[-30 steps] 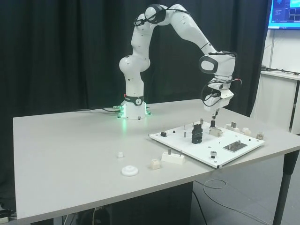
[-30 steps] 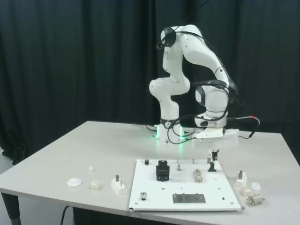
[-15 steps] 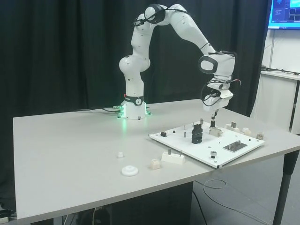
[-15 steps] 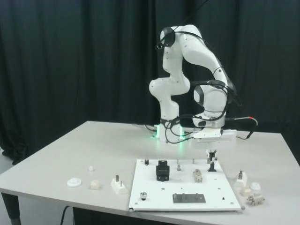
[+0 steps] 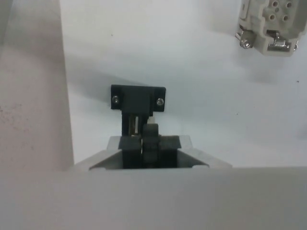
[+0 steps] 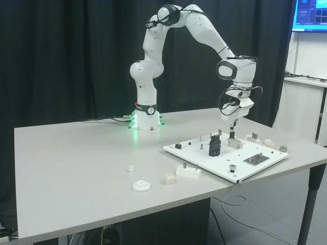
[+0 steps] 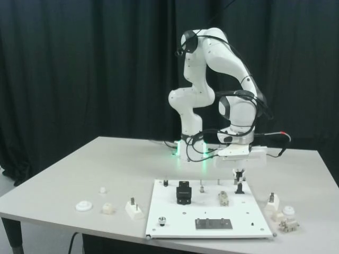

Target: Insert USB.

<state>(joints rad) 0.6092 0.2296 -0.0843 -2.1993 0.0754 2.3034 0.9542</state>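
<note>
The pincer (image 7: 239,175), closed on a small black USB plug (image 5: 150,139), has risen slightly above the black socket (image 5: 138,97), so insertion remains undone

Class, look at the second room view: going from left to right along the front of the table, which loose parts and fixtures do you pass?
White gear disc → small white cube → white block with a peg → white assembly board → grey multi-pin connector.

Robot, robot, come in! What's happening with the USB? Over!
Pincer shut on USB plug. Hanging just above black socket on white board. Nothing blocking.
</note>
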